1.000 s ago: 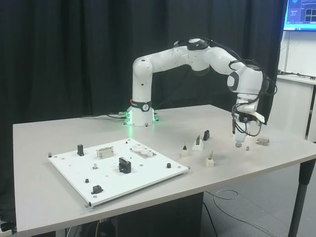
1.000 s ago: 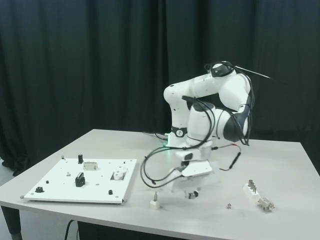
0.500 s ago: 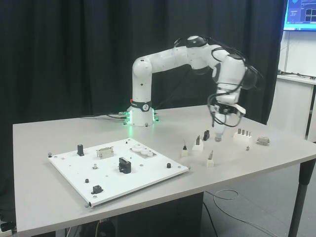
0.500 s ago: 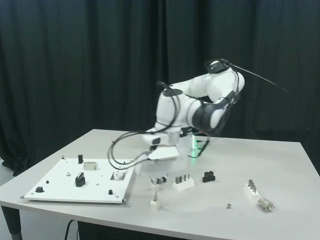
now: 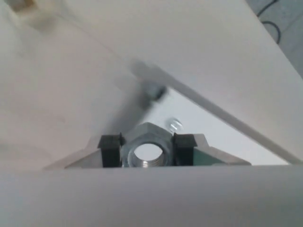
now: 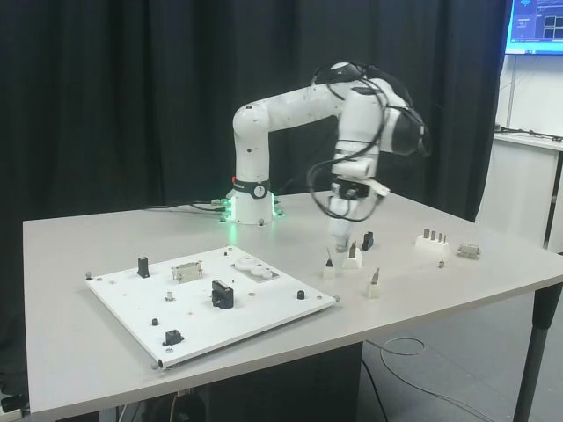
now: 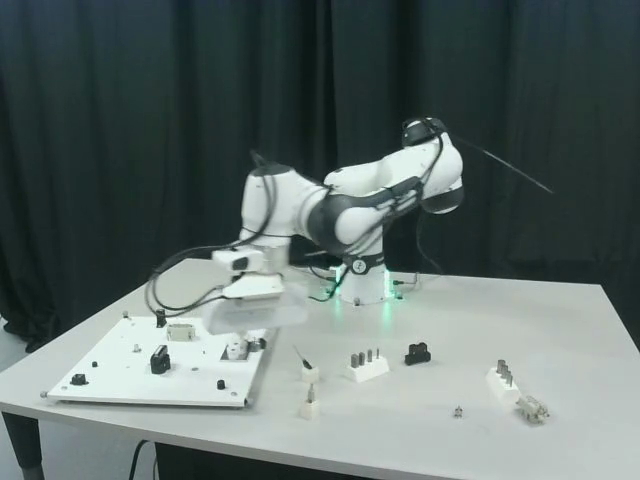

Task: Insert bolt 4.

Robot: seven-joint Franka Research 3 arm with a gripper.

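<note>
Black curtains close off the room behind a grey table carrying the white board. Between my two black fingers I grip a hex-headed bolt, jaws closed snug on its flats, its threaded hollow facing my camera, long axis along my approach. My gripper hangs near the board's edge; I judge the socket lies onward over the board.

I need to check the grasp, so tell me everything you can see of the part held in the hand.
The wrist view shows a grey metal bolt seen end-on: a six-sided head with a round threaded-looking bore in its middle. It sits clamped between the two black pads of the hand, one on each side, roughly centred. Its shank is hidden. Below it lies the white board; nothing else touches it.
</note>
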